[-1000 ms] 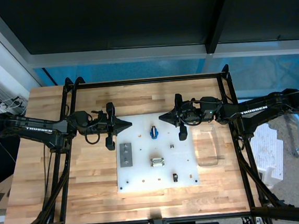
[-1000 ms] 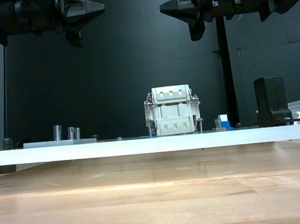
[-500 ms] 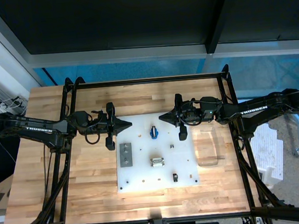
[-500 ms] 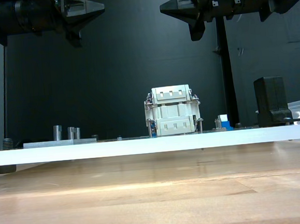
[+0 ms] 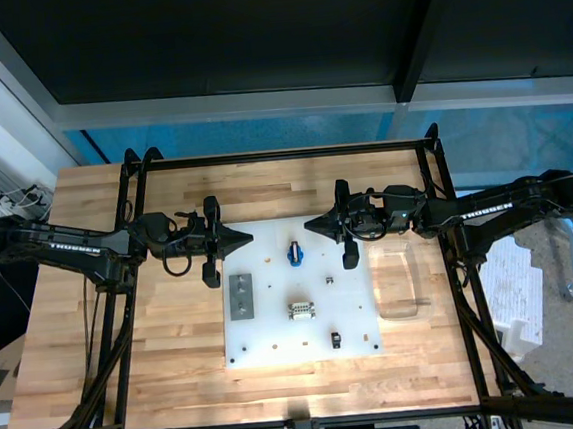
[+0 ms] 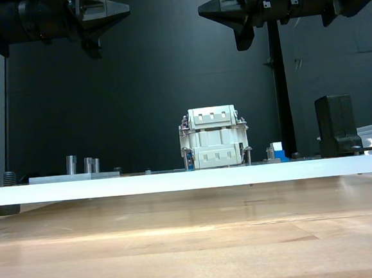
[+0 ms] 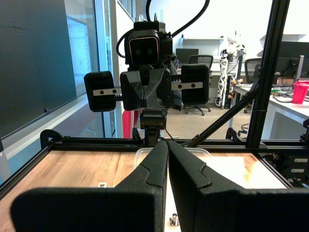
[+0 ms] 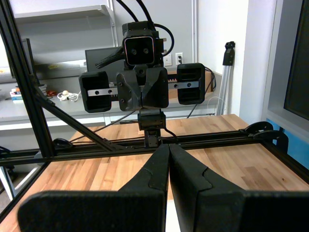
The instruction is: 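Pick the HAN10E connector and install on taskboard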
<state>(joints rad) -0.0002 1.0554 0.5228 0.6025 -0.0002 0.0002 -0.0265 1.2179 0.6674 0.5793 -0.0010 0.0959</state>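
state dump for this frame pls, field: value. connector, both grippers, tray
HAN10E connector: upright on the taskboard, near its middle, nothing touching it
left gripper: shut, empty, high over the board's far-left corner
right gripper: shut, empty, high over the board's far edge
clear tray: just right of the board

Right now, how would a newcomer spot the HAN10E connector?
Find the big white board; the left gripper and right gripper hang over its far edge, jaws shut. Near its middle stands the connector: small, pale beige block with metal ends, unlike the bigger grey block at left or the blue knob behind.
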